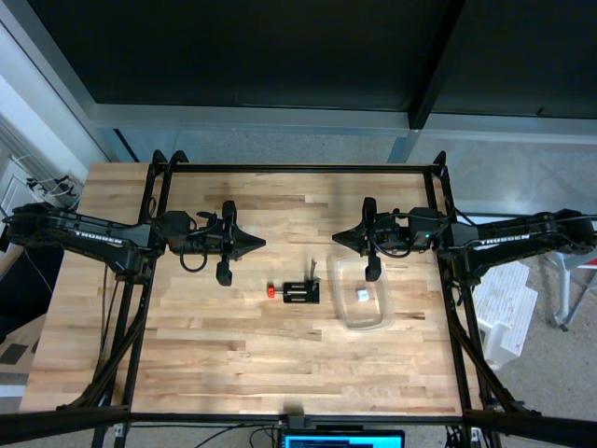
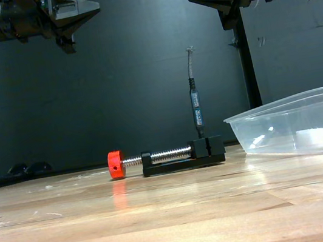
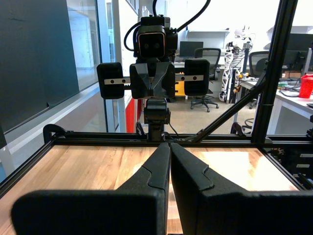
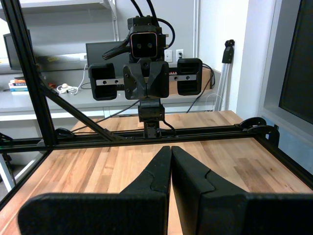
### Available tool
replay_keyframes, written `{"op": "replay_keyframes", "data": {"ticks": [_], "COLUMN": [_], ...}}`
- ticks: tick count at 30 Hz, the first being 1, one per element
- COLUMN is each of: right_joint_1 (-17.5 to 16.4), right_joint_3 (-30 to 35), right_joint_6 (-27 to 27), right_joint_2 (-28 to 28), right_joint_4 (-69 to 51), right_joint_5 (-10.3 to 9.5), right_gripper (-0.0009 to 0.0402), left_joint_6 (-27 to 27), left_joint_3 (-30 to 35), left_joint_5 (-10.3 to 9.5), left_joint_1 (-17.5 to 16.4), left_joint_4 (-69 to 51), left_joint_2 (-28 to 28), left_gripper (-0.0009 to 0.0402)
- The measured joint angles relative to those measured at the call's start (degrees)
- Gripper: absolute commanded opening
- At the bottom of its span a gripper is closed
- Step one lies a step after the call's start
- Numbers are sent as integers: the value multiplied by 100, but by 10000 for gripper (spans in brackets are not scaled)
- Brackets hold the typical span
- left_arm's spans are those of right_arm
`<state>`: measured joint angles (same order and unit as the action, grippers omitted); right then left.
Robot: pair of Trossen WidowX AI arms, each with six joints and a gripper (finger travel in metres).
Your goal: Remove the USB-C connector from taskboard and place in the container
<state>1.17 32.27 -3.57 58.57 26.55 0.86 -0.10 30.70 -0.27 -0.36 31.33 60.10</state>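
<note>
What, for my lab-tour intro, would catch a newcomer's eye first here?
The red-orange knob on the small black taskboard at the scene's centre, with the USB-C connector standing upright in it and the clear container just to the right. High above, the left end effector and right end effector hang shut, tips pointing at each other.

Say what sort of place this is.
Probably a robotics lab in an office: monitor and chair behind a framed wooden table, above which the left gripper and right gripper hang shut.
</note>
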Motion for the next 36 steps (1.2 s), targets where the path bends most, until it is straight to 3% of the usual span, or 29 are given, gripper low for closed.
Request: {"op": "replay_keyframes", "data": {"ticks": [10, 14, 23, 25, 32, 36], "right_joint_1": [-9, -4, -127, -260, -708, -743], "right_joint_3": [0, 37, 852, 1064, 1790, 2321], "right_joint_6": [-50, -105, -144, -70, -76, -146], "right_joint_2": [0, 0, 0, 2, 223, 592], "right_joint_4": [-2, -90, -2494, -3097, -5136, -6144], "right_joint_5": [-26, -522, -540, -455, 339, 411], "right_gripper": [0, 0, 0, 0, 0, 0], "left_joint_6": [-2, -2, 0, 0, -2, -2], "left_joint_3": [0, -2, -2, -2, 0, -2], "left_joint_5": [0, -2, 0, 0, -2, -2], "left_joint_1": [0, 0, 0, 0, 0, 0], "left_joint_4": [2, 0, 0, 2, 2, 2], "left_joint_2": [0, 0, 0, 0, 0, 0], "left_gripper": [0, 0, 0, 0, 0, 0]}}
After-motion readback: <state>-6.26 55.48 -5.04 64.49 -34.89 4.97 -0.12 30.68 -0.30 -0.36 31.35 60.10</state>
